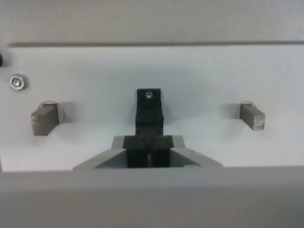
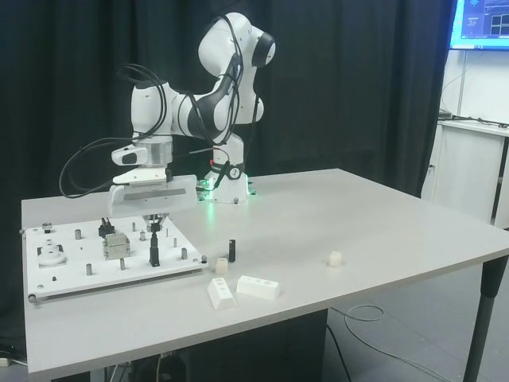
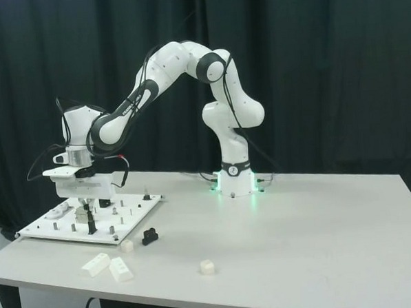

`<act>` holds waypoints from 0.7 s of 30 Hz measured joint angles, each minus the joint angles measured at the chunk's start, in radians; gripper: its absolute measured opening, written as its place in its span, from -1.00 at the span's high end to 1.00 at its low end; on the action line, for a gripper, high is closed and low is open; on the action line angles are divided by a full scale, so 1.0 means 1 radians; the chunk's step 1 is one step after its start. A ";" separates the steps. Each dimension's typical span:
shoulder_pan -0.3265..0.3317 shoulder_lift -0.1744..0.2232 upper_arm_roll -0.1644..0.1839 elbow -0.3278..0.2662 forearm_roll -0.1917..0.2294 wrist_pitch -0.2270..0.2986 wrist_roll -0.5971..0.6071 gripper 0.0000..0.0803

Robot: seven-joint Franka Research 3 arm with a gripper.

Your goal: Remove USB.

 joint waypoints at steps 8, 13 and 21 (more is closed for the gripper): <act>0.000 0.000 -0.001 0.000 0.000 0.000 0.000 0.94; 0.000 0.000 -0.003 0.000 -0.001 0.000 0.000 0.94; 0.000 -0.002 -0.012 0.019 -0.003 -0.017 0.000 0.94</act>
